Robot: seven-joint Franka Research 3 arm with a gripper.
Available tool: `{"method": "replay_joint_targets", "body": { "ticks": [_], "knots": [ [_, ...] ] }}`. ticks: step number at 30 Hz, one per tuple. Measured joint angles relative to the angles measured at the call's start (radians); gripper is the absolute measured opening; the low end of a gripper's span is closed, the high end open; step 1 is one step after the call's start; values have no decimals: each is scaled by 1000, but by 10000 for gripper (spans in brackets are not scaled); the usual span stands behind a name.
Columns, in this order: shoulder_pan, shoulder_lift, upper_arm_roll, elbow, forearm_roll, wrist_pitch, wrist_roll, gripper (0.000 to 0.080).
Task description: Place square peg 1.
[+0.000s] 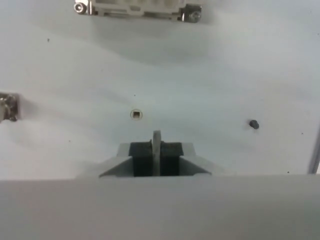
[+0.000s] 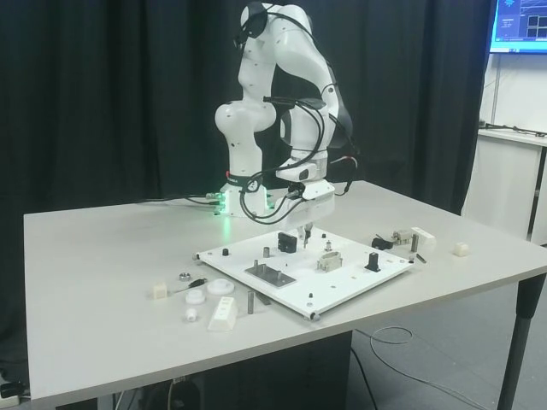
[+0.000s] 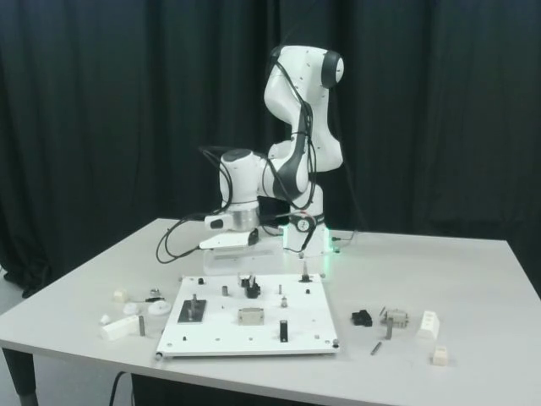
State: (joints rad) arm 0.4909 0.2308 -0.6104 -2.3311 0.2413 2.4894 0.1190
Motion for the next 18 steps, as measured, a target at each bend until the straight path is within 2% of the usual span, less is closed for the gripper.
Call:
{"method": "replay_joint_targets", "body": {
  "ticks": [10, 18],
  "knots": [
    [4, -6, 4, 4, 1, 0, 1, 28],
    [14, -23, 27, 10, 6, 0, 29, 28]
  ]
}}
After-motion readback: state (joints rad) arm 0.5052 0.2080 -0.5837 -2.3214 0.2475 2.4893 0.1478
